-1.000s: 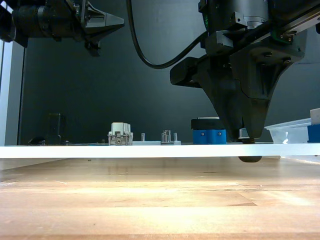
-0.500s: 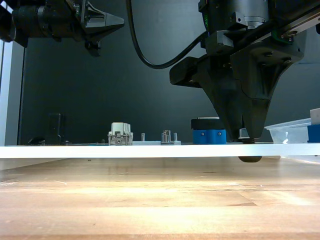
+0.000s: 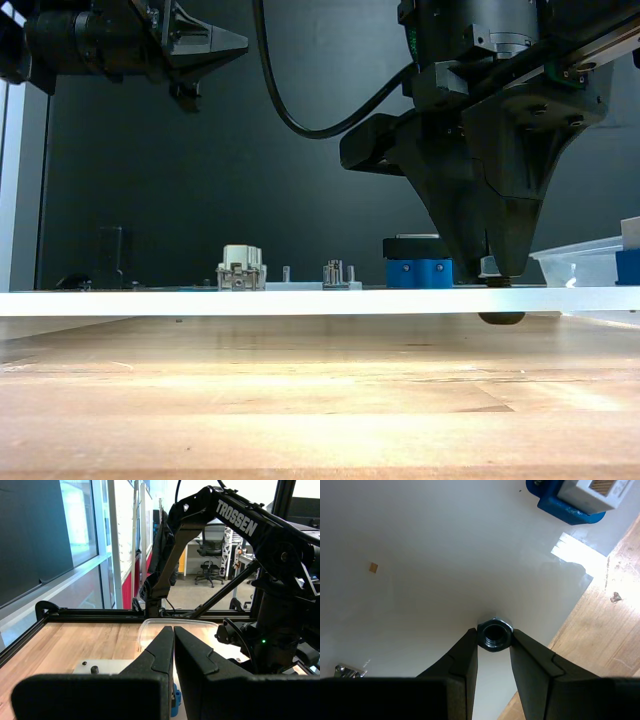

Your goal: Pick the M12 fastener and fasten on the M12 threads

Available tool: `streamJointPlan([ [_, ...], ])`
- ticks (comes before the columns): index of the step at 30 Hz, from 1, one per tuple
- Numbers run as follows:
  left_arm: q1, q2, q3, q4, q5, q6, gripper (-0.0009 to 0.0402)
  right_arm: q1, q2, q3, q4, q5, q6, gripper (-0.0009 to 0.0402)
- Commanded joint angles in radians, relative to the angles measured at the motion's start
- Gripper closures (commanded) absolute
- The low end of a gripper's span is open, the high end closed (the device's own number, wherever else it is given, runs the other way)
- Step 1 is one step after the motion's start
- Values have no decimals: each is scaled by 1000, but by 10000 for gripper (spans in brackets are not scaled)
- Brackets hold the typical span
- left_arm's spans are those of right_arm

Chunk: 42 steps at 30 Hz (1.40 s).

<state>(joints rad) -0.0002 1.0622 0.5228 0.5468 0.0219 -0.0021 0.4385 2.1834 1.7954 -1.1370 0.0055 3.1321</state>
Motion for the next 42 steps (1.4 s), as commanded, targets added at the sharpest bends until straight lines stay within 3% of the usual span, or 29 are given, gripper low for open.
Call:
streamJointPlan([
  [1,0,0,0,0,0,0,393,0,-5,0,1,2,1,358],
  [9,0,0,0,0,0,0,393,3,-16,0,2,3,1,254],
  [15,0,0,0,0,0,0,393,6,-18,10,5,-2,2,220],
  [25,0,0,0,0,0,0,393,9,-88,14,6,3,-173,222],
  [31,0,0,0,0,0,0,393,9,-135,14,-17,6,-407,222],
  [36,0,0,0,0,0,0,393,7,-164,14,-6,5,-436,234],
  [39,0,0,0,0,0,0,393,12,-170,14,-6,5,-574,250],
  [42,0,0,0,0,0,0,393,13,-172,13,-33,6,-654,271],
])
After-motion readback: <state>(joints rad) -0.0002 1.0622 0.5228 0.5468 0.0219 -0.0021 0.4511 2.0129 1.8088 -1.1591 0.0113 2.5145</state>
